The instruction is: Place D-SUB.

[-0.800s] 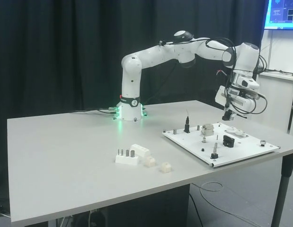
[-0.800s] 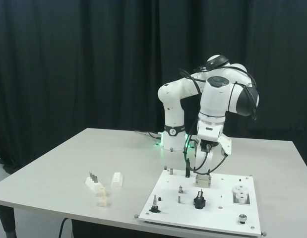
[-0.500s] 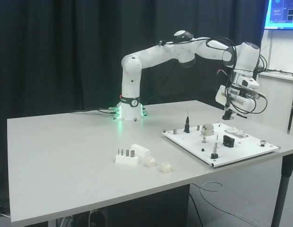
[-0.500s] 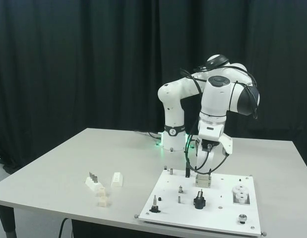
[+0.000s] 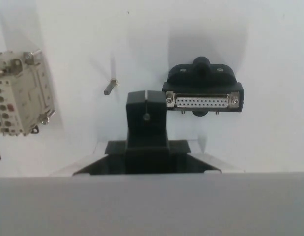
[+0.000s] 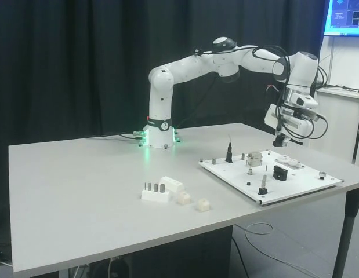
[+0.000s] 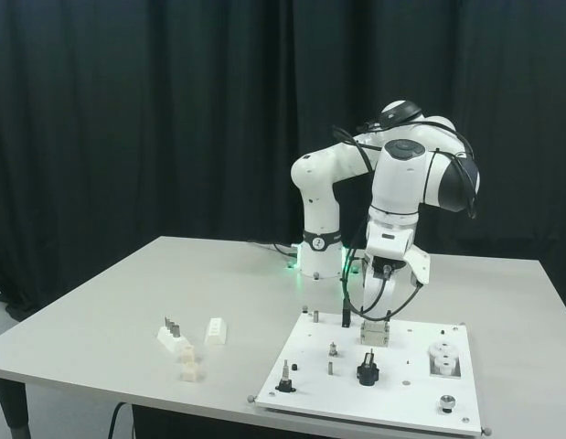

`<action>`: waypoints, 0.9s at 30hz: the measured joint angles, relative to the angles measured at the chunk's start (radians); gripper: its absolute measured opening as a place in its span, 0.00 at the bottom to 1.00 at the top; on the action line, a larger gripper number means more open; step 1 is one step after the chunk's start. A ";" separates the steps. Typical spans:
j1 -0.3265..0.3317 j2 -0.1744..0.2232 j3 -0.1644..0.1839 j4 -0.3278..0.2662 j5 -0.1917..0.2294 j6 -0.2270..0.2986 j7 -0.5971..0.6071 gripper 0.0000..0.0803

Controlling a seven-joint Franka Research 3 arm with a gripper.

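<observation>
The D-SUB (image 5: 203, 96) is a black connector with a grey pin face, and it lies flat on the white board (image 5: 269, 49). In the room views the D-SUB (image 6: 279, 172) (image 7: 367, 372) sits near the board's middle, apart from the arm. My gripper (image 5: 147, 105) hangs in the air above the board (image 6: 318, 184). Its black fingers are shut together with nothing between them. From the side, the gripper (image 6: 279, 141) is well above the connector. In the second room view the gripper (image 7: 378, 313) is partly hidden by cables.
A grey multi-pin connector (image 5: 19, 93) (image 6: 254, 158) (image 7: 374, 334) and a small pin (image 5: 110, 87) stand on the board near the D-SUB. A white round part (image 7: 443, 357) sits at the board's edge. White blocks (image 6: 163, 190) lie on the grey table (image 6: 80, 185).
The arm's hand has risen slightly above the board. The D-SUB has stayed where it lies.
</observation>
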 joint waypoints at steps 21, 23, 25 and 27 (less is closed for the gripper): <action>0.009 -0.014 -0.013 0.002 0.027 -0.017 0.338 0.19; 0.009 -0.014 -0.013 0.002 0.027 -0.018 0.338 0.19; 0.009 -0.014 -0.013 0.002 0.027 -0.018 0.338 0.19; 0.009 -0.014 -0.013 0.002 0.027 -0.019 0.343 0.19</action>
